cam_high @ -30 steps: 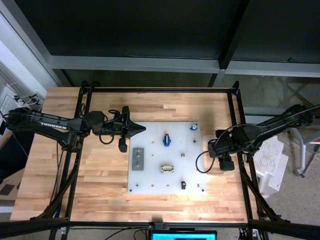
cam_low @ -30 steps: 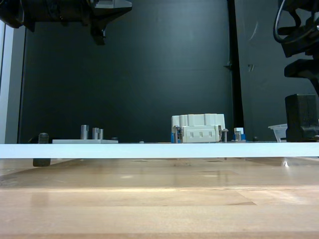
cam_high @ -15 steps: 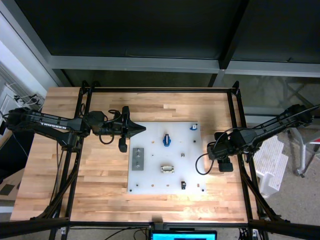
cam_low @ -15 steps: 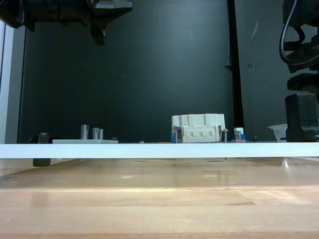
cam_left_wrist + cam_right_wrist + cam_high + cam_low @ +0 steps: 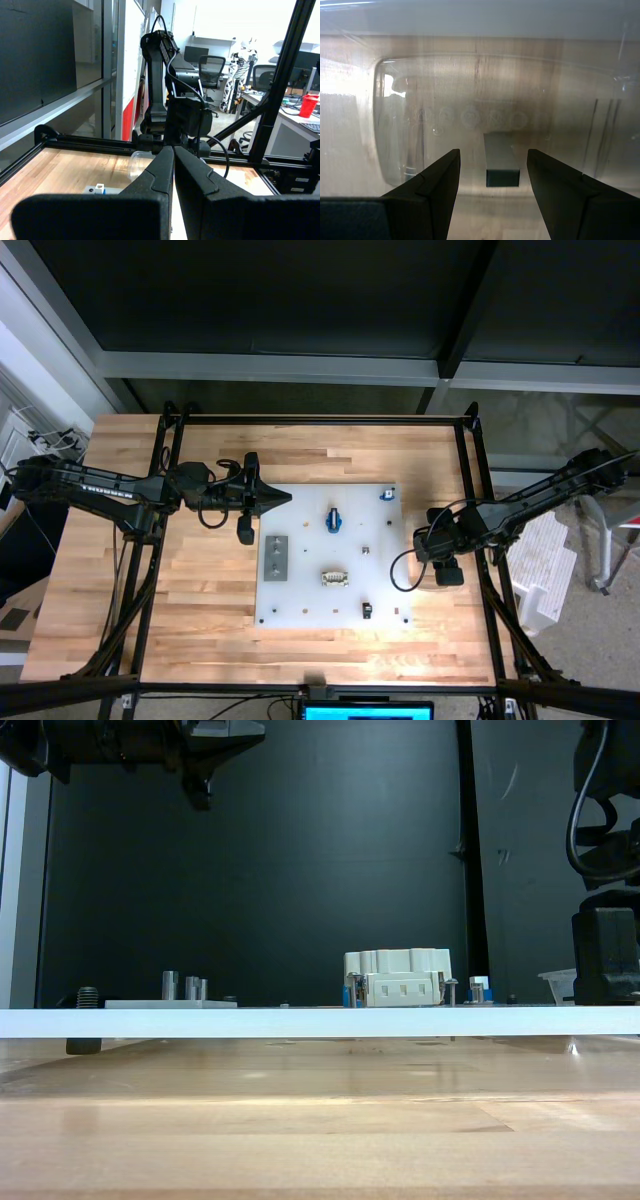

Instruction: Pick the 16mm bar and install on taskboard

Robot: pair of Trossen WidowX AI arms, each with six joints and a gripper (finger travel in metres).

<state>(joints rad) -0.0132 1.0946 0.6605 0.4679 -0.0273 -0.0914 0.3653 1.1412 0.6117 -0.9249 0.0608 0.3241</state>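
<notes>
In the right wrist view the 16mm bar (image 5: 501, 164), a short grey metal block, lies free on the floor of a clear plastic tray (image 5: 410, 100). My right gripper (image 5: 492, 152) hangs open over it, one finger on each side, neither touching the bar. From above, the right gripper (image 5: 428, 543) sits just off the right edge of the white taskboard (image 5: 300, 592). My left gripper (image 5: 283, 498) is shut on nothing and hovers high over the board's far left corner; its closed fingertips (image 5: 172, 148) point toward the right arm.
The board carries a grey block with pegs (image 5: 275, 560), a blue part (image 5: 333, 520), a beige connector (image 5: 335, 579) and a small black part (image 5: 367, 610). Black frame posts (image 5: 478, 500) stand beside the right arm. The tray's rim (image 5: 558, 980) shows low at the right.
The right arm has shifted slightly left, toward the board's right edge. The left arm has not moved. The bar lies where it was.
</notes>
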